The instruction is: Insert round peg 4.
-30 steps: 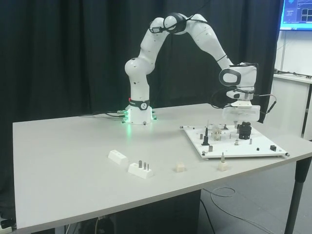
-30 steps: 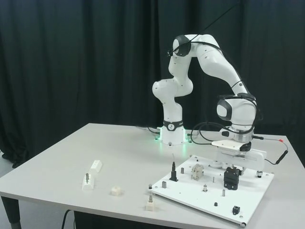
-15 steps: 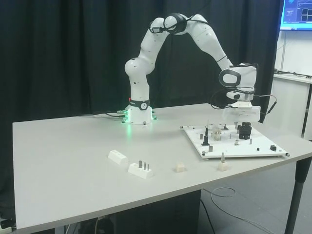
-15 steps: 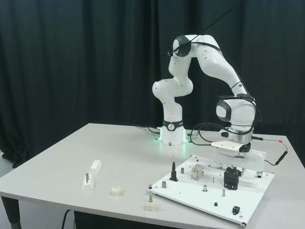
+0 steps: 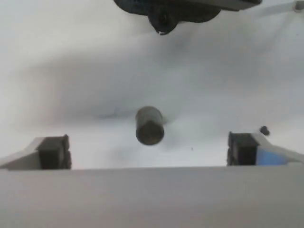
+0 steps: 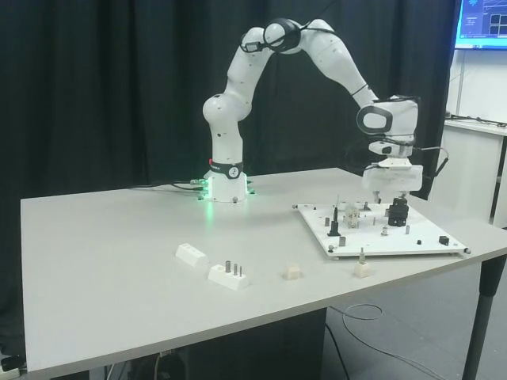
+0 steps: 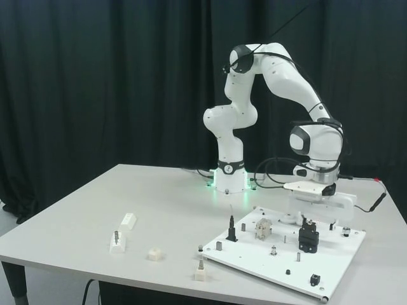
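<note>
Your white Franka arm reaches over the far side of the white assembly board [image 7: 331, 267], which lies on the grey table [image 6: 119, 261]. The gripper [image 5: 149, 151] hangs above the board, spread wide and holding nothing; in the wrist view its 2 fingertips [image 5: 53, 152] stand well apart. Directly below and between them, a short round peg [image 5: 149, 125] stands upright on the board, apart from both fingers. It appears seated in its hole, which would explain the empty, open gripper above it. Just beside that spot sits a black fixture [image 7: 309, 237]. Near the table's front edge, well apart from the board, a white peg holder [image 6: 228, 275] carries a few upright pegs.
</note>
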